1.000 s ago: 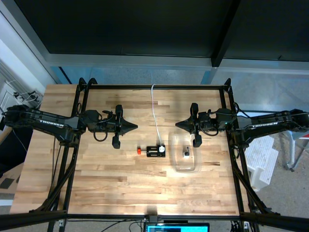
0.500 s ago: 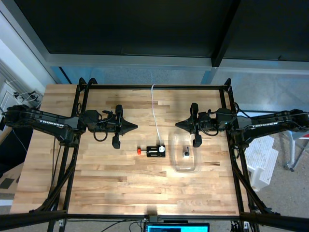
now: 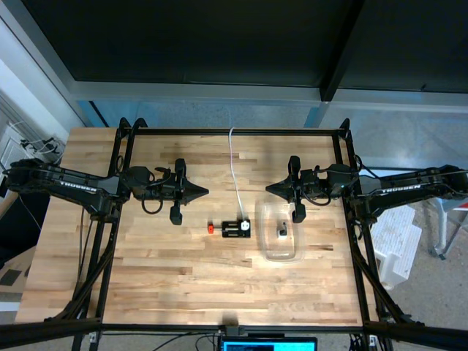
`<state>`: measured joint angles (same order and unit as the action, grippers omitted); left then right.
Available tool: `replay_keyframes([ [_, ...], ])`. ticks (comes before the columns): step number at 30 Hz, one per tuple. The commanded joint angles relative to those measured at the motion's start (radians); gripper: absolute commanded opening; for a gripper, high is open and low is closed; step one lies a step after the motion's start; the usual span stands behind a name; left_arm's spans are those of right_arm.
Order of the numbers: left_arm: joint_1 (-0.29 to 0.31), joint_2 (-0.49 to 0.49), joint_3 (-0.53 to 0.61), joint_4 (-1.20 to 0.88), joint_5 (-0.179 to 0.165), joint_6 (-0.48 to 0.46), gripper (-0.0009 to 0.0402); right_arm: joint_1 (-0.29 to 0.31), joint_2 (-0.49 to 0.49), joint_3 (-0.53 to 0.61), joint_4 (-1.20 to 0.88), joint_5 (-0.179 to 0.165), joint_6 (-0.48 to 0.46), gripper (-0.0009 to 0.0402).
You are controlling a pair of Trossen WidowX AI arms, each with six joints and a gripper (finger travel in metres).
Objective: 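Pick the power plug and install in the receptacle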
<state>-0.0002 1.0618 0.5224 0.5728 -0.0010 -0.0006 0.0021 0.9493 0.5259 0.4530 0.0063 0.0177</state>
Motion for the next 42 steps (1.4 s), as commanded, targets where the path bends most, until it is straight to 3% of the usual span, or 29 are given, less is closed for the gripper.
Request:
replay_keyframes([
  [1, 0.0, 0.0, 0.0, 0.0, 0.0, 0.0, 0.0, 0.0, 0.0, 0.0, 0.0, 0.0, 0.0, 0.0],
  [25, 0.0, 0.0, 0.0, 0.0, 0.0, 0.0, 0.0, 0.001, 0.0, 0.0, 0.003, -0.001, 0.0, 0.0],
  [29, 0.0, 0.0, 0.0, 0.0, 0.0, 0.0, 0.0, 0.0, -0.005, 0.002, -0.019, -0.052, 0.003, 0.0],
  [38, 0.0, 0.0, 0.0, 0.0, 0.0, 0.0, 0.0, 0.035, -0.005, 0.177, -0.591, -0.044, 0.057, 0.0],
  [42, 0.0, 0.0, 0.0, 0.0, 0.0, 0.0, 0.0, 0.094, -0.005, 0.249, -0.856, 0.012, 0.079, 0.0],
])
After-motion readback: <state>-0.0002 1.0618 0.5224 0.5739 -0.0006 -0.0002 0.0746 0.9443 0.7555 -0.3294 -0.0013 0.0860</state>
